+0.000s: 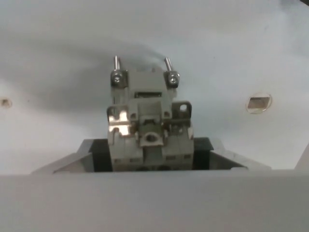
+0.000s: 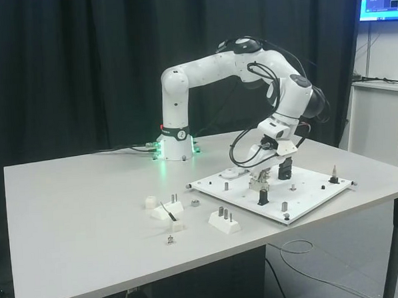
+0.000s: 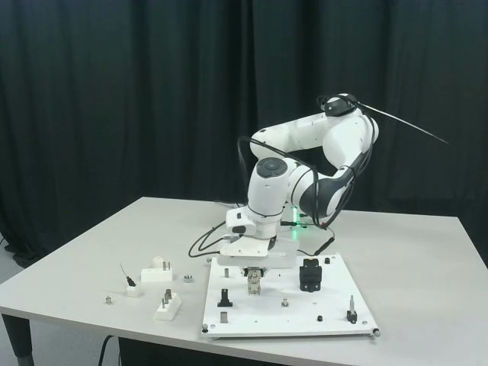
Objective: Insert waterproof.
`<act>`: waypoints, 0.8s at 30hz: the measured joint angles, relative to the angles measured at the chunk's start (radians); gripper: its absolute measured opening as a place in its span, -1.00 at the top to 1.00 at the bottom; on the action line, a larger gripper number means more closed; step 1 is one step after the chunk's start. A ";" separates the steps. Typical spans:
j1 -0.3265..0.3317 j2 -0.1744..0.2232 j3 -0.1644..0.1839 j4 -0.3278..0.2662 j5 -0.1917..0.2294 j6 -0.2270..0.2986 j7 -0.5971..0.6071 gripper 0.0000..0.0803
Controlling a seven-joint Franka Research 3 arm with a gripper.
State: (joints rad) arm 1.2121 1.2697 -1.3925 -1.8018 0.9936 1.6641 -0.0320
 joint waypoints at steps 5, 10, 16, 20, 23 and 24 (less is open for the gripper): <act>-0.001 0.000 0.000 0.000 0.000 -0.004 0.005 0.21; -0.001 0.000 -0.001 0.000 0.001 -0.006 0.008 0.21; -0.001 0.000 -0.001 0.000 0.002 -0.007 0.009 0.21; -0.001 0.000 -0.001 0.000 0.002 -0.008 0.009 0.21; -0.001 0.000 -0.001 0.000 0.002 -0.008 0.011 0.21; -0.002 0.000 -0.001 0.000 0.002 -0.008 0.012 0.21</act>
